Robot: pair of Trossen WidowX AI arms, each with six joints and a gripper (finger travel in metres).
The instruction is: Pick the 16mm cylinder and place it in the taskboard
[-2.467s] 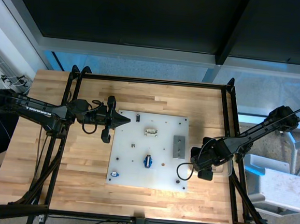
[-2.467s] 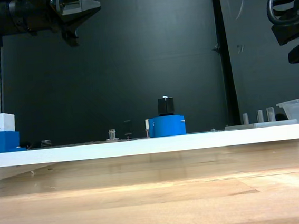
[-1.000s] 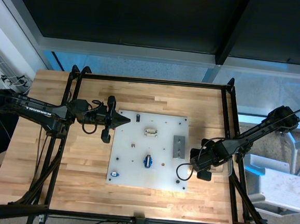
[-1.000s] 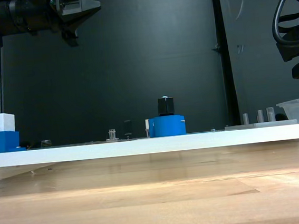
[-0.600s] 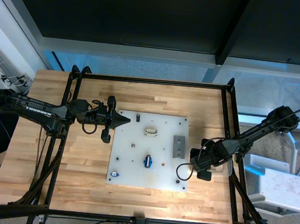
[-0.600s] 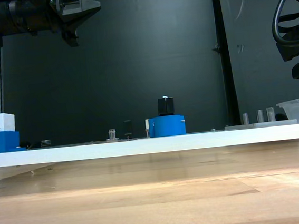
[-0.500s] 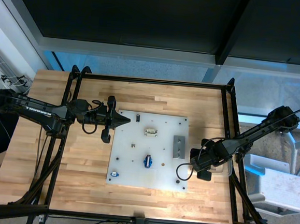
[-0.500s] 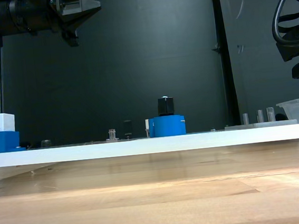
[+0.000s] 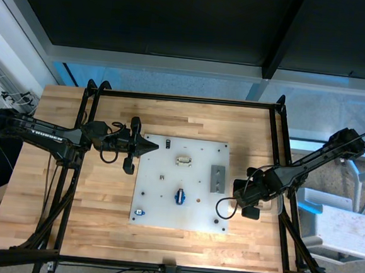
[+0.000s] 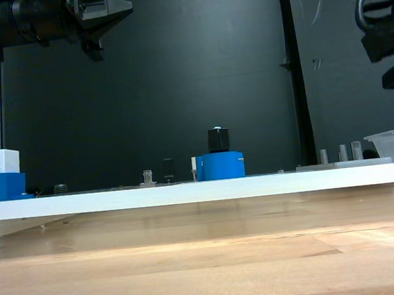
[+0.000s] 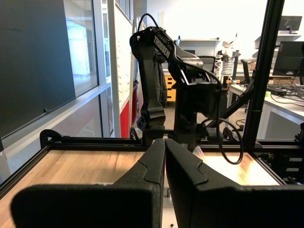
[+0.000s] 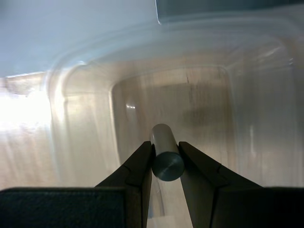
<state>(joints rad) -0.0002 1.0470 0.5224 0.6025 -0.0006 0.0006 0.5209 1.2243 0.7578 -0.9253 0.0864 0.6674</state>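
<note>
The right gripper (image 12: 165,151) is clamped on the 16mm cylinder (image 12: 167,160). The two fingers (image 12: 140,166) press on its sides, and its round grey end face points toward the wrist camera. Behind the peg I see the floor and the rounded walls of a clear plastic tray (image 12: 80,99), so the cylinder is over the inside of this tray. I cannot tell if it touches the floor of the tray.

From above, the right arm reaches in from the right edge of the table (image 9: 99,231). Its gripper hangs over the tray, just beside the right edge of the taskboard (image 9: 158,201). From table height, the dark body of this arm is well above the tray's rim.

The taskboard lies flat in the middle of the table. On it I see a blue fitting (image 9: 179,196), a beige connector (image 9: 182,160) and a grey block (image 9: 218,178).

The left gripper (image 9: 147,145) hovers high over the left edge of the board and points toward the right arm. Its fingers are pressed together along one thin line, and nothing is between them.
</note>
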